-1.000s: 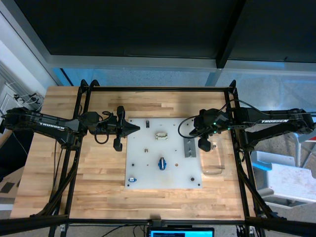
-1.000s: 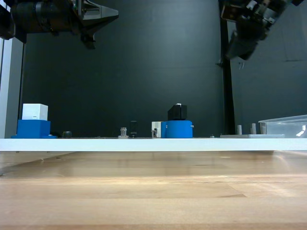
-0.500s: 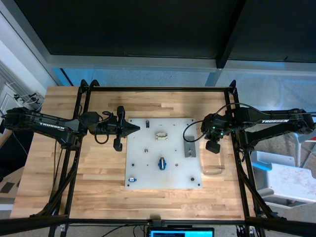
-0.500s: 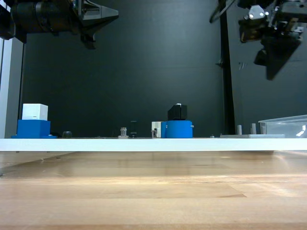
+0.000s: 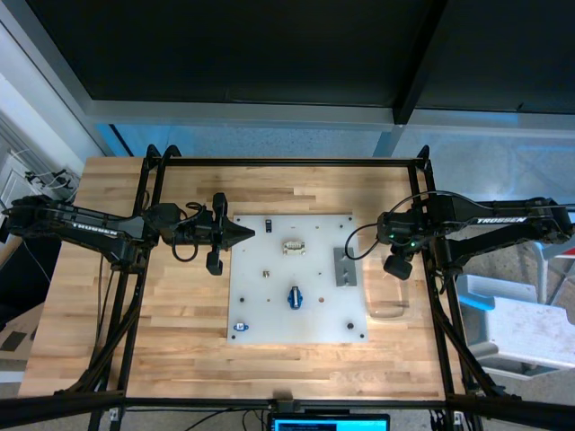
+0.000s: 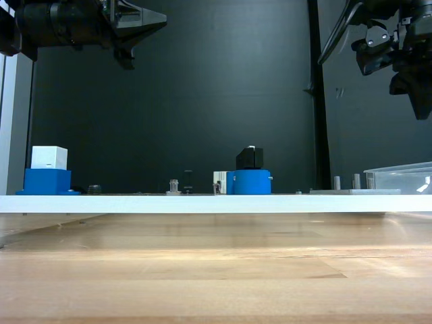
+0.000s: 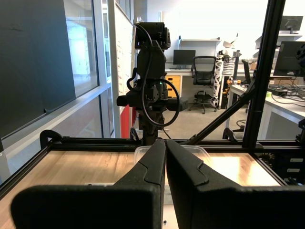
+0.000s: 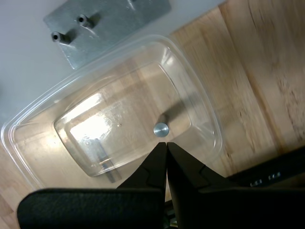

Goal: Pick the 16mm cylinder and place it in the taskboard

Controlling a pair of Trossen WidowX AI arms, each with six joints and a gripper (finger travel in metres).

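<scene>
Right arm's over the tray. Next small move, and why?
Probably open the right gripper: its fingers are shut, high above the clear tray, with the 16mm cylinder sitting in it, in line with the tips. Left gripper hangs shut by the taskboard's left edge, uninvolved.

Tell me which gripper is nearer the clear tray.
Right. The right gripper hangs above the far end of the clear tray, fingers shut. The left gripper hovers across the taskboard, over its far left edge.

We see open air beneath our right gripper [image 8: 166,144] into the walled tray [image 8: 204,102]; left gripper [image 5: 250,232] hangs above the board's [image 5: 269,305] left edge.
</scene>
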